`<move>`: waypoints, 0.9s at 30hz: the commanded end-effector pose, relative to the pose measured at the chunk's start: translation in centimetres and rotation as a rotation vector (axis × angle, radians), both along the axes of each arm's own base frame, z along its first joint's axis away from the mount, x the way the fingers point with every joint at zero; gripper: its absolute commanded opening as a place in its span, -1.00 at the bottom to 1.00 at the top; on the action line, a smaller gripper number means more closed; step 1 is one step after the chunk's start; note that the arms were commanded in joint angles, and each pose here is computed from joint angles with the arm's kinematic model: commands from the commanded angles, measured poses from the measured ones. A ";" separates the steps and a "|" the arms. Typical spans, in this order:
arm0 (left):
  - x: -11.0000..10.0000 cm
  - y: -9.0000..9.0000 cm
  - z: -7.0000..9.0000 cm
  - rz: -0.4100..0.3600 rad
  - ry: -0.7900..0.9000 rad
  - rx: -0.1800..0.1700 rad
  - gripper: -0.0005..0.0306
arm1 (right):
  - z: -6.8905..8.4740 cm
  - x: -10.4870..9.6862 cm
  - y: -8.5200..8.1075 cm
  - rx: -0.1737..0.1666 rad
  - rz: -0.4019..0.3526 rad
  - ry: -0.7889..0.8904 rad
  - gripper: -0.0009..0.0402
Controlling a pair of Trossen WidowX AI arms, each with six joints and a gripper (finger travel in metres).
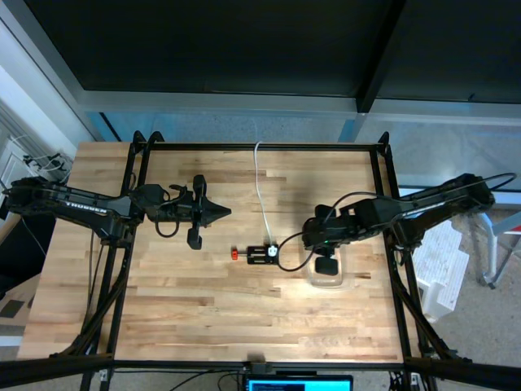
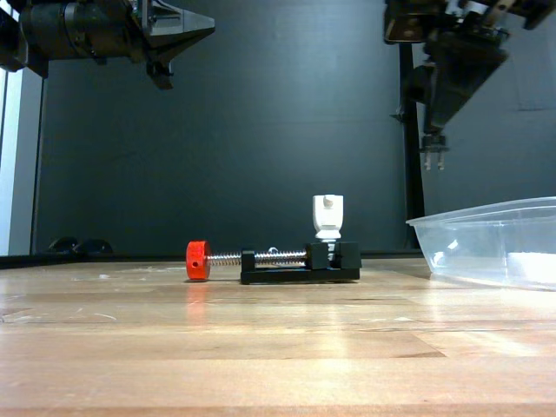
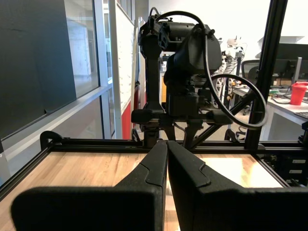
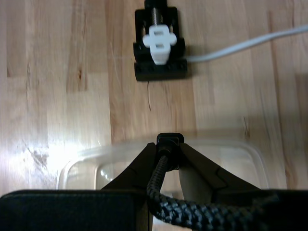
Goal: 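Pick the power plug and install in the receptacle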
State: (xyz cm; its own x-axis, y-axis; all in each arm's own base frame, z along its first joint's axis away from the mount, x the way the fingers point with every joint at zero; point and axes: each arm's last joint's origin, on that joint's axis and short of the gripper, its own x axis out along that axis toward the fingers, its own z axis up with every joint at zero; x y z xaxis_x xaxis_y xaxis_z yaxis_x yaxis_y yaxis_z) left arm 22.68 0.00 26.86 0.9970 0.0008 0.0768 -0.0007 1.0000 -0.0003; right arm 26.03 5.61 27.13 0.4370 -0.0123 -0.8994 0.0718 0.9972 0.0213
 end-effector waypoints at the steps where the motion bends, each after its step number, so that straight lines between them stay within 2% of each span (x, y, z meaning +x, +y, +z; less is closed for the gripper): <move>1: 0.0 0.0 0.0 0.000 0.000 0.000 -0.96 | 0.1 1.5 0.1 0.001 0.001 0.005 -0.96; 4: 0.0 0.0 0.0 0.000 0.000 0.000 -0.96 | 0.1 2.7 0.1 -0.005 0.005 0.007 -0.96; 8: 0.0 0.0 0.0 0.000 0.000 0.000 -0.96 | 0.1 4.4 0.0 0.007 0.010 0.009 -0.96; 13: 0.0 0.0 0.0 0.000 0.000 0.000 -0.97 | 0.0 5.9 0.3 -0.003 0.026 0.004 -0.96; 27: 0.0 0.0 0.0 0.000 0.000 0.000 -0.96 | -0.8 8.4 0.4 -0.013 0.035 0.008 -0.96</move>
State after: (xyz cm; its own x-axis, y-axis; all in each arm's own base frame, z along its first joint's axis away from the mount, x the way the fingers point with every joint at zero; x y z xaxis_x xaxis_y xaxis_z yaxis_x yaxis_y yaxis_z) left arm 22.68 0.00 26.85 0.9971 0.0008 0.0764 -0.0007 1.0000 -0.0003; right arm 34.36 6.01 26.41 0.4263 -0.0089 -0.9046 0.0365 0.9993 0.0074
